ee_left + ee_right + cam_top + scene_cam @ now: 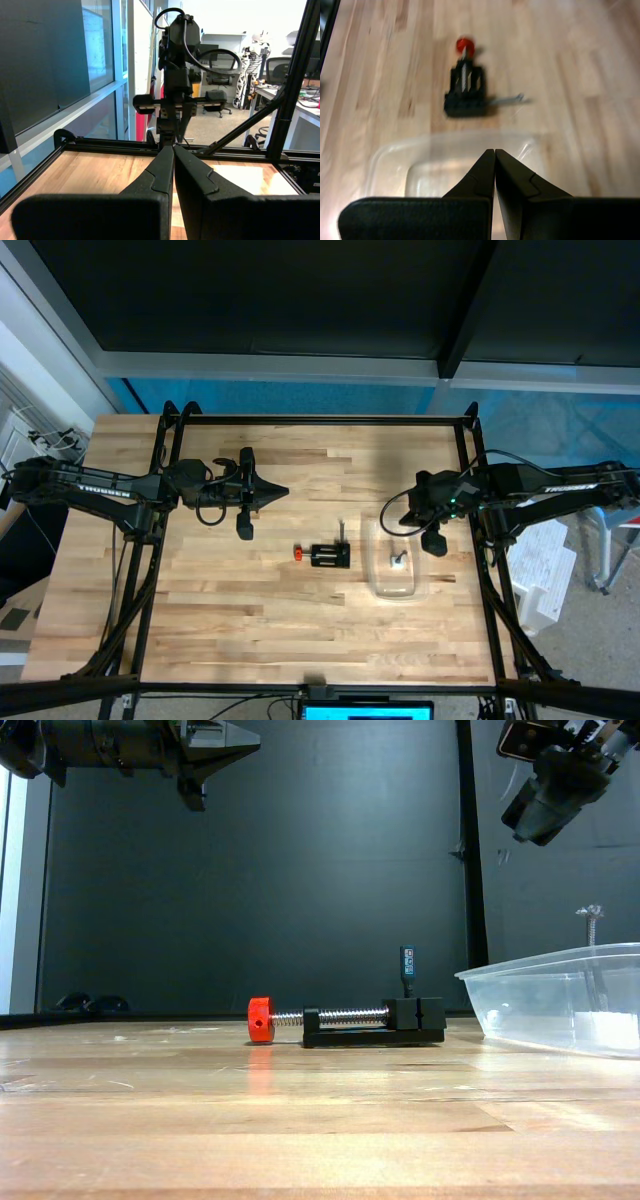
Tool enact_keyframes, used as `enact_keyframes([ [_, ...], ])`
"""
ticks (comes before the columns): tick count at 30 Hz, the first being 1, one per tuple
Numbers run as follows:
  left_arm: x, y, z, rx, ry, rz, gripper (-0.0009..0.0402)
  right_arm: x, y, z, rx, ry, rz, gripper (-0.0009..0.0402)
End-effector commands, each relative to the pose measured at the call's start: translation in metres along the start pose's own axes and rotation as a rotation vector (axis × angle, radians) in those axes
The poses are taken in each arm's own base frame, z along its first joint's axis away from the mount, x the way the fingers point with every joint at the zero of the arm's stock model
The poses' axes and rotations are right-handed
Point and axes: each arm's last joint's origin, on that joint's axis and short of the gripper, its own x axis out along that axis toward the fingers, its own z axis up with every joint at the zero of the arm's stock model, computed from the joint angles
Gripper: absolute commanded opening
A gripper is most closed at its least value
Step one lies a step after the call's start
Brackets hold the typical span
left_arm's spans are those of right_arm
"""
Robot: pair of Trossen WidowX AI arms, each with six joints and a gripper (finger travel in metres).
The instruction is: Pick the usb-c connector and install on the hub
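My right gripper (pixel 495 152) hangs over the clear plastic tray (pixel 380 585), its two black fingers pressed together at the tips. The left gripper (pixel 173 148) is pinched closed too, held high over the left half of the table and well apart from the work.

The table (pixel 250 610) is pale butcher-block, narrow planks in mixed tan tones, scuffed near the front and ringed by a black metal frame (pixel 320 420). Behind it I see a dark wall panel; the left wrist view takes in windows and office chairs.

The hub (pixel 328 556) lies flat mid-table, a blocky black piece with a bright threaded screw and an orange-red knob (pixel 260 1019). The usb-c connector (pixel 398 560) shows as a tiny dark-grey speck inside the thin-walled, round-cornered tray.
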Motion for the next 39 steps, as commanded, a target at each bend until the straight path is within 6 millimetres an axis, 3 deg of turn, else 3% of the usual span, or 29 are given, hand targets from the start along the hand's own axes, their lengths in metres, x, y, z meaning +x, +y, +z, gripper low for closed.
enact_keyframes([
  [1,0.0,0.0,0.0,0.0,0.0,0.0,0.0,0.005,0.005,0.002,-0.01,0.076,0.03,0.0],
  [12,0.0,0.0,0.0,0.0,0.0,0.0,0.0,0.012,0.021,-0.002,-0.051,0.291,-0.015,0.001],
  [19,0.0,0.0,0.0,0.0,0.0,0.0,0.0,0.022,0.035,-0.008,-0.078,0.365,-0.02,0.0071],
  [28,0.0,0.0,0.0,0.0,0.0,0.0,0.0,0.031,0.039,-0.009,-0.06,0.396,-0.064,0.0155],
  [39,0.0,0.0,0.0,0.0,0.0,0.0,0.0,0.042,0.043,-0.016,-0.049,0.402,-0.089,0.0173],
])
